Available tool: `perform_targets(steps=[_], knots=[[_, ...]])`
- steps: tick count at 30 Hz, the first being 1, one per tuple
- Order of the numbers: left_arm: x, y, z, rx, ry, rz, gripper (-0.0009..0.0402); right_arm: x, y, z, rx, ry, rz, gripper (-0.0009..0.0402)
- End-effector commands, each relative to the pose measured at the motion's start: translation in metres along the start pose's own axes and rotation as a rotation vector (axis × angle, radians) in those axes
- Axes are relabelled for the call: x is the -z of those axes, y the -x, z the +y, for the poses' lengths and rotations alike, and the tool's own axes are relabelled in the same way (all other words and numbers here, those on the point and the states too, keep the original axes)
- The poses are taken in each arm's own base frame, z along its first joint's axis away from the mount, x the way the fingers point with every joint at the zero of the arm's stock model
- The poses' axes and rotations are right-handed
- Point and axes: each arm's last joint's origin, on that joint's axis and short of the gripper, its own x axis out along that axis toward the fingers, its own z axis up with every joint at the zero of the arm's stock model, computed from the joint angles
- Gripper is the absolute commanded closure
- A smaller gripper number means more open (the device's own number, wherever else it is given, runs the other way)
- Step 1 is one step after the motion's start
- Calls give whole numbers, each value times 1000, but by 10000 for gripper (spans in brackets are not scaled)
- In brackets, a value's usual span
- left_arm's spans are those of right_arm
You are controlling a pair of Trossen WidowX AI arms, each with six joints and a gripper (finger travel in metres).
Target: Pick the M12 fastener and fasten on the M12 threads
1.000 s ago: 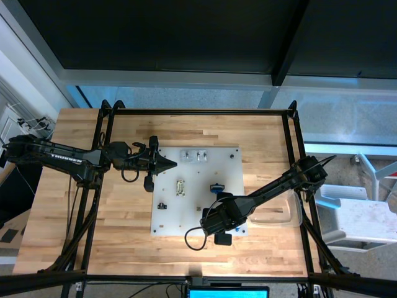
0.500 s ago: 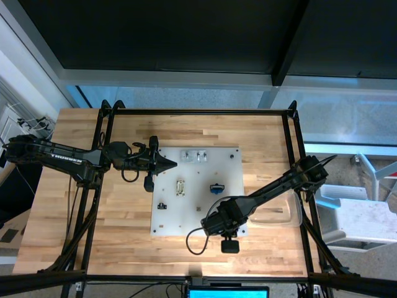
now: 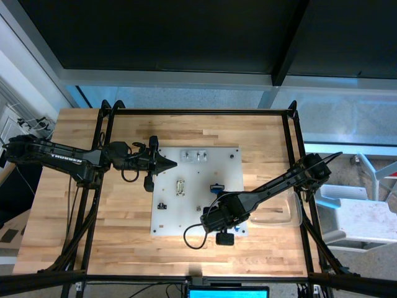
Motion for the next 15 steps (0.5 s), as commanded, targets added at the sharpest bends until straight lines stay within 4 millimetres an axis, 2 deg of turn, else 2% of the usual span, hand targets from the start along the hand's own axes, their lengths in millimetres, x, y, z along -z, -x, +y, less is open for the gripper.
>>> perform_targets(steps=[1,15], knots=[[0,0,0,0,0,0,393,1,-2,-2,20,-1,-2,393],[0,0,0,0,0,0,393,4,-23,-3,22,-4,-9,393]])
